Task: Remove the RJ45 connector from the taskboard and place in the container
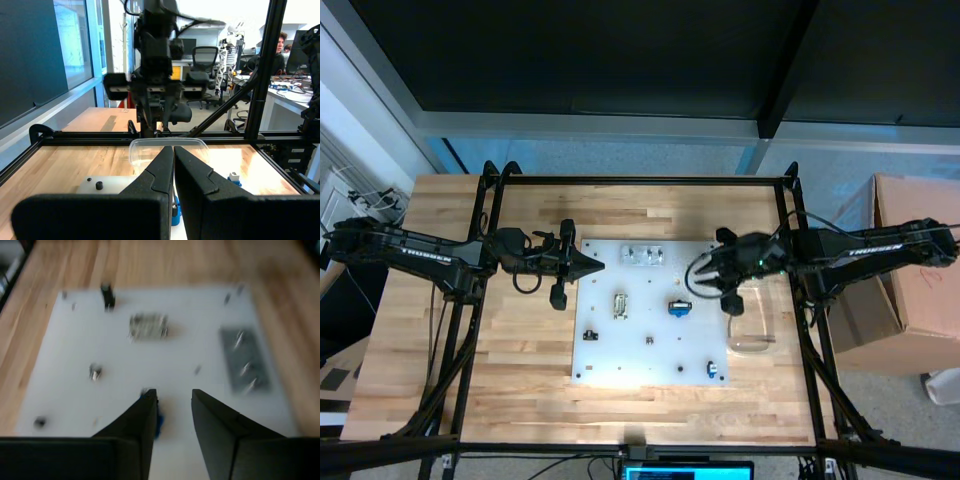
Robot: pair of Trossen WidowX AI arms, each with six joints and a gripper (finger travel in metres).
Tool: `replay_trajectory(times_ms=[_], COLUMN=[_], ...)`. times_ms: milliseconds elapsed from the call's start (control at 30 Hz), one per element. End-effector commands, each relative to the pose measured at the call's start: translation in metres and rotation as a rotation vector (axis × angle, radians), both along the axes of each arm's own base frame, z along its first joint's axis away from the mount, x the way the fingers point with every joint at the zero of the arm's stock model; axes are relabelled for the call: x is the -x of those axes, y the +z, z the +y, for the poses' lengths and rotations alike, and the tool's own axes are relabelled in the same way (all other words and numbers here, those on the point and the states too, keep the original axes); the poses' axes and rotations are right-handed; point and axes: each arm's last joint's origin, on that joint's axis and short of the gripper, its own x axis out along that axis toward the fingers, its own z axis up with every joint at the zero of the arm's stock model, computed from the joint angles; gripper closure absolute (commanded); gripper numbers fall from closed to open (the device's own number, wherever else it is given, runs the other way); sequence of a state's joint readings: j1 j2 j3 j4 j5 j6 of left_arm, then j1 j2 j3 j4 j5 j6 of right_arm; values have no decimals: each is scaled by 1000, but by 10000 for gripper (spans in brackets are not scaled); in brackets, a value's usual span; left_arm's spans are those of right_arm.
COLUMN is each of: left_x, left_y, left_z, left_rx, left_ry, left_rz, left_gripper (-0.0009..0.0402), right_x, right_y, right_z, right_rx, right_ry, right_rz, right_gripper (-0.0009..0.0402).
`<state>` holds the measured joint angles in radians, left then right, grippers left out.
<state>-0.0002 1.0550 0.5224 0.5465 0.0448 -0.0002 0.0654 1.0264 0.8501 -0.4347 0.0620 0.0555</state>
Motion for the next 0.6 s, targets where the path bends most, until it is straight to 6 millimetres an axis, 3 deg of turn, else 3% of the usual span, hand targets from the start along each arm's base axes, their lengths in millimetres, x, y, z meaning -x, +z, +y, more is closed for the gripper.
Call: replay_trajectory(times_ms=[33, 133, 300, 600], left_x=[0, 0, 0, 0], left_y=[0, 0, 0, 0], left_z=[0, 0, 0, 0], left_rx=[0, 0, 0, 0], left_ry=[0, 0, 0, 0], left_rz=[0, 0, 0, 0], left_gripper=[393, 393, 393, 393], right_x=[-6, -10, -13, -12], right_y=[4, 6, 5, -13], right_z=[-12, -24, -35, -36], right_rx=[-5, -28, -25, -64], right_ry=[30, 98, 97, 73], right_rz=[-111, -222, -362, -553], right_gripper=[355, 397, 395, 393])
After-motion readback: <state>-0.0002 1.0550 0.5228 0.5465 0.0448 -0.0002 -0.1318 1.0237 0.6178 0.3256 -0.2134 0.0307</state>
